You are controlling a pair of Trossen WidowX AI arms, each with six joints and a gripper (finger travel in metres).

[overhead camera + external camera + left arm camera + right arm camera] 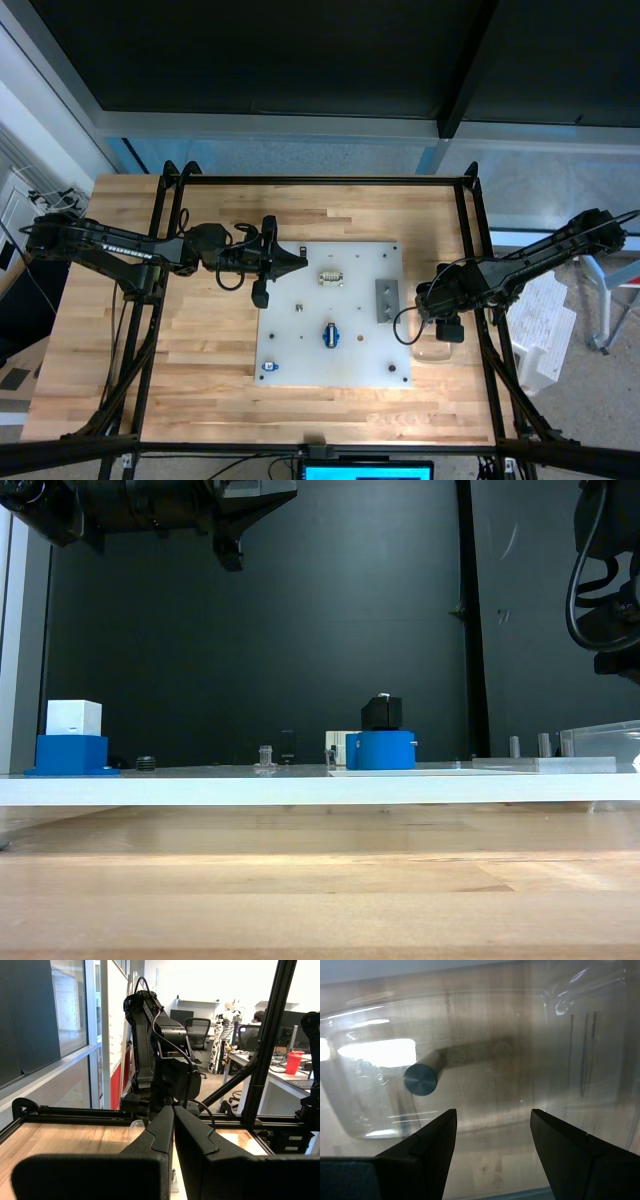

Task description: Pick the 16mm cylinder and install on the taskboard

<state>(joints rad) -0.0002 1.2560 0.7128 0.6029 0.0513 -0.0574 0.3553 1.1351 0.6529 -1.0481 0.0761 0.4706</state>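
The 16mm cylinder (pixel 421 1079), a short silver-grey round peg, stands inside the clear plastic tray (pixel 600 1060). My right gripper (pixel 492 1127) hovers just above that tray, open, with the peg ahead of its fingers and nothing between them. In the high view the right gripper (pixel 447 333) hangs over the tray (pixel 432 352), just off the taskboard's right edge. The taskboard (pixel 300 350) is a white square plate in the table's middle. My left gripper (pixel 302 262) is held high over the board's left edge, and its fingers (pixel 165 1130) are shut on nothing.
On the board sit a grey metal block (pixel 386 298), a blue connector (pixel 329 335), a beige connector (pixel 330 277) and a small blue-and-white part (pixel 268 368). A black frame (pixel 320 181) runs around the table.
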